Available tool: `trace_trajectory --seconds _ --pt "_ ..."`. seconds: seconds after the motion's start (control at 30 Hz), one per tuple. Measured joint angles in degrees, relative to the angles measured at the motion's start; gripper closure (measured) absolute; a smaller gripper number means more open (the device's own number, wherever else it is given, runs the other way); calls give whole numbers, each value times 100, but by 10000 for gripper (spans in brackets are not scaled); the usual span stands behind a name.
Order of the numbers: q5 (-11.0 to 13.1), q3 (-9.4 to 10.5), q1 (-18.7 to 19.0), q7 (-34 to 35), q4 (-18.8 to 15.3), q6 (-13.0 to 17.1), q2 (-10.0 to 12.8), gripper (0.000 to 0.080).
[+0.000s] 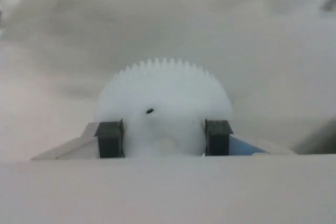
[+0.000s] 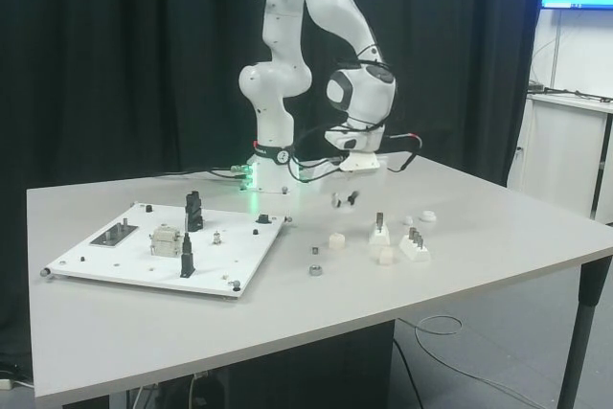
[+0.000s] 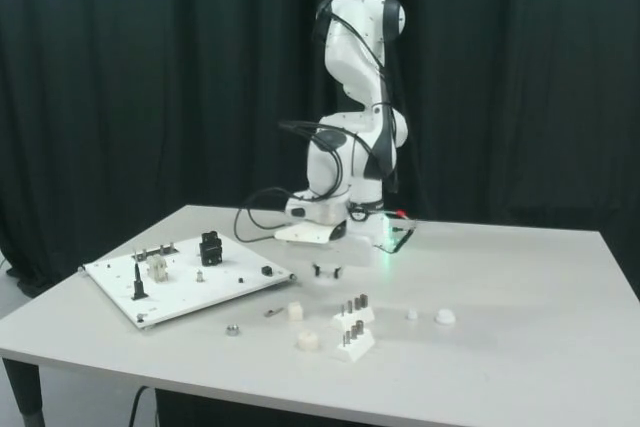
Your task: Insert large gear.
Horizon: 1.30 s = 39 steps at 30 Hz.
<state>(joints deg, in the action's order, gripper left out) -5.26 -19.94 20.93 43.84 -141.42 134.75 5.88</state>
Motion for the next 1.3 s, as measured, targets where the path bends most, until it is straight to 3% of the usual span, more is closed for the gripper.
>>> trace_trajectory --seconds 0.27,0.47,0.9,1.3 --pt "-793 -230 -320 -54 15 -167 -233 472" --pt "-1146 -364 -658 -351 73 -245 -405 472" --pt "-1468 -697 -1354 -1329 331 -248 -661 472" --pt "-1620 -1051 -1785 -2290 664 -248 -726 472"
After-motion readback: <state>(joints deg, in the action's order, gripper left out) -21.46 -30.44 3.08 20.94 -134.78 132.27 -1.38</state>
